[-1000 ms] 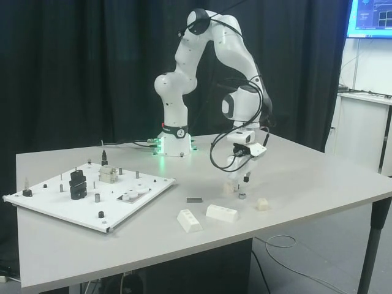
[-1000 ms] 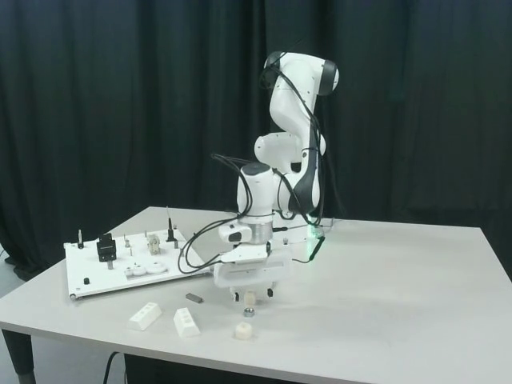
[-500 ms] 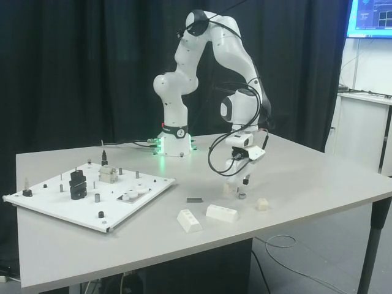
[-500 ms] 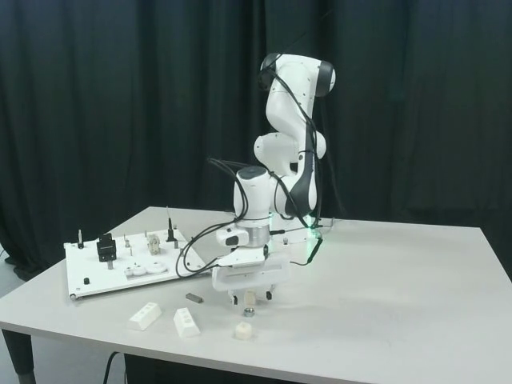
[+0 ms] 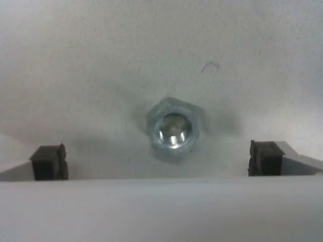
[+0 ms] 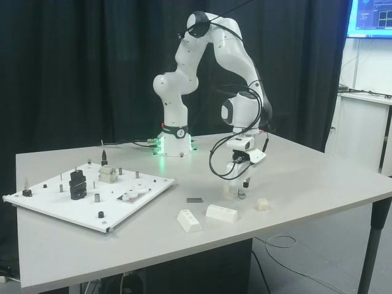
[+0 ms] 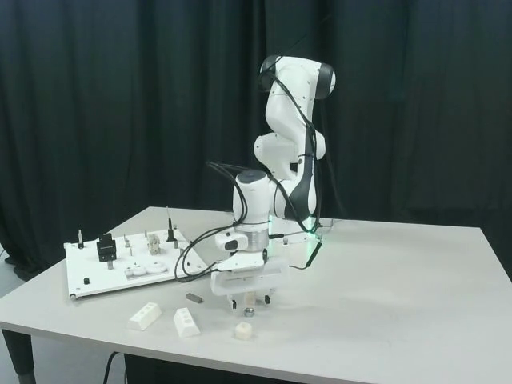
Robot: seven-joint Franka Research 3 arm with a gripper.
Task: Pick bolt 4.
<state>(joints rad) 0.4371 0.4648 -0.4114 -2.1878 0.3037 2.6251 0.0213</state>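
A small grey hex nut [image 5: 174, 128] with a threaded hole lies flat on the grey table, not a bolt. In the wrist view it sits between my two black fingertips [image 5: 49, 162], closer to the table than they are. My gripper [image 5: 157, 160] is open, with nothing touching either pad. From the room views, the gripper [image 6: 239, 187] hangs just above the nut [image 6: 242, 196], fingers pointing down. The same nut [image 7: 249, 312] shows under the gripper [image 7: 247, 301] in the second room view.
A small white cube [image 6: 263, 204] lies beside the nut, towards the table's front edge. Two white blocks [image 6: 222, 212] [image 6: 188, 220] and a small dark piece [image 6: 195, 199] lie nearby. A white board [image 6: 37, 205] with several mounted parts stands at the left.
The gripper has come down towards the table and now hangs low over the nut. Nothing on the table has moved.
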